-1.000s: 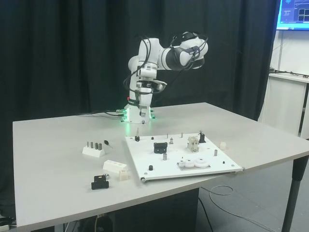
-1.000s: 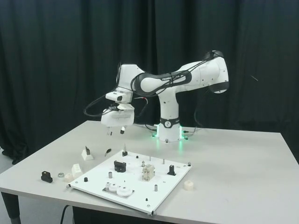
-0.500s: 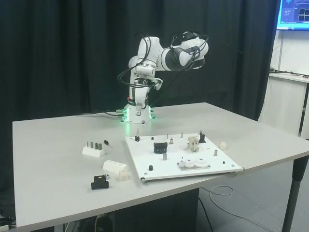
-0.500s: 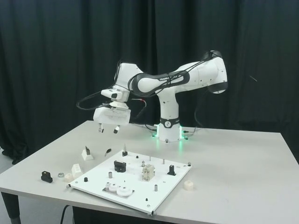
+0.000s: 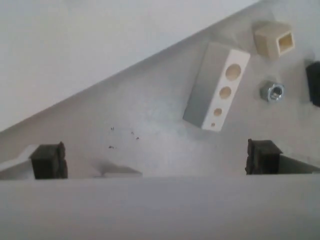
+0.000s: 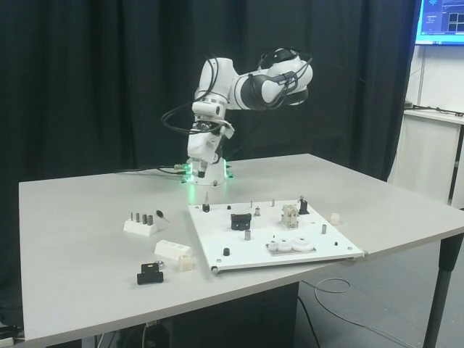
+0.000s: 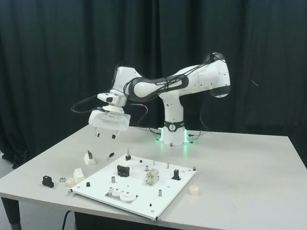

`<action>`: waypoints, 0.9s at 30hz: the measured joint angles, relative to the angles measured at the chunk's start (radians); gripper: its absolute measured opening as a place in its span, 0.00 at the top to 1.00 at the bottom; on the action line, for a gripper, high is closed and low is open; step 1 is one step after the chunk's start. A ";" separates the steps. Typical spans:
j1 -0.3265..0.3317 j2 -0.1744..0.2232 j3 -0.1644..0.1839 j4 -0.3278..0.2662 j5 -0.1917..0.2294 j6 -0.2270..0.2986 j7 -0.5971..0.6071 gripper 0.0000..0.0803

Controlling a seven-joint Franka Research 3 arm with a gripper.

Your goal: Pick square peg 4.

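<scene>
Gripper (image 7: 105, 135) fingers apart, empty, hovering upper left above matte grey surface (image 7: 249, 163). Small white holder block (image 7: 89, 157) carrying upright pegs sits below; square peg 4 indistinguishable.

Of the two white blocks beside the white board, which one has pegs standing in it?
The peg holder farther from the table's front edge; pegs stand upright in it. The drilled block nearer the front edge shows only empty holes.

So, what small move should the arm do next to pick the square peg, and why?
Probably lower the tool toward the white peg holder. The tool hangs open, high above the grey table, with nothing between its fingers, and pegs stand upright in that holder. Which one is square peg 4, I cannot tell.
</scene>
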 joint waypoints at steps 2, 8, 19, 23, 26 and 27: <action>-0.013 0.000 0.002 0.002 0.000 0.000 0.007 0.00; -0.057 0.001 0.009 0.008 -0.002 0.000 0.015 0.00; -0.154 0.002 0.032 0.044 -0.020 -0.016 0.020 0.00; -0.187 0.005 0.039 0.063 -0.038 -0.033 0.020 0.00; -0.211 0.007 0.046 0.079 -0.058 -0.044 0.020 0.00; -0.219 0.008 0.049 0.084 -0.063 -0.048 0.020 0.00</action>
